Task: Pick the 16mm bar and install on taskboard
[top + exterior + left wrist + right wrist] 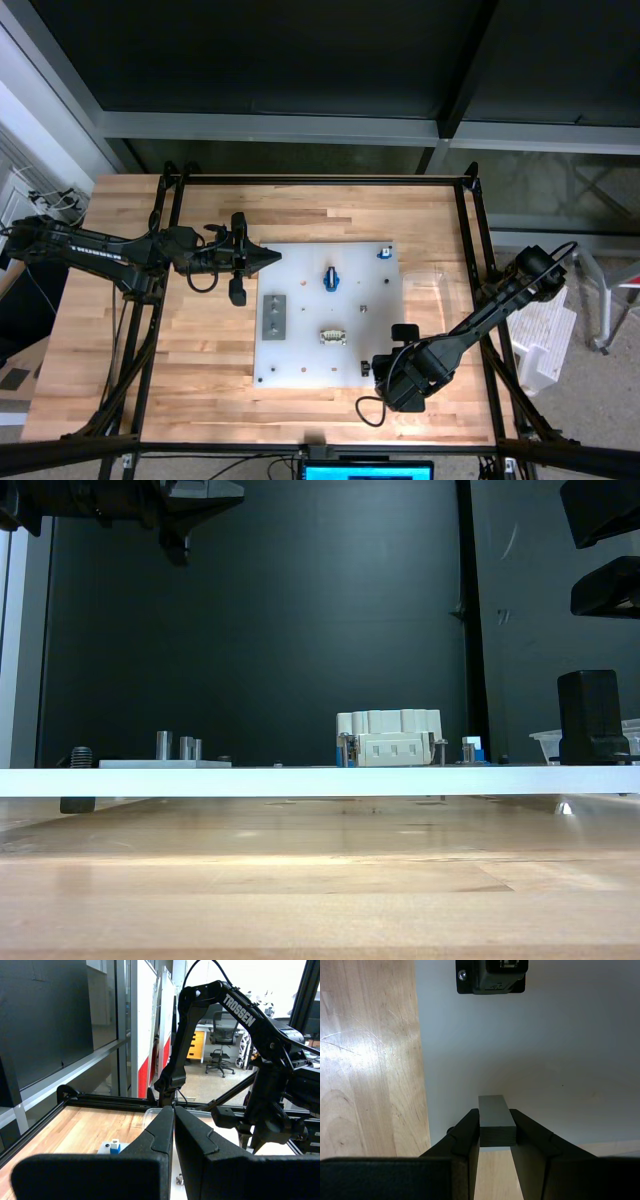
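The 16mm bar (496, 1120) is a grey square-ended piece held between the fingers of my right gripper (496, 1132), which is shut on it. It hangs just above the white taskboard (545, 1050), close to the board's edge with the wooden table. In the high view the right gripper (385, 375) is over the board's near right corner; the bar is hidden there. My left gripper (272, 259) is shut on nothing and hovers high at the far left edge of the taskboard (300, 370); the left wrist view shows its fingers (160, 1132) pressed together.
On the board stand a grey block with round pegs (272, 318), a white connector (333, 337), a blue part (331, 279) and a black fixture (403, 332). A black-framed rail (320, 180) surrounds the table. A clear tray (435, 280) lies right of the board.
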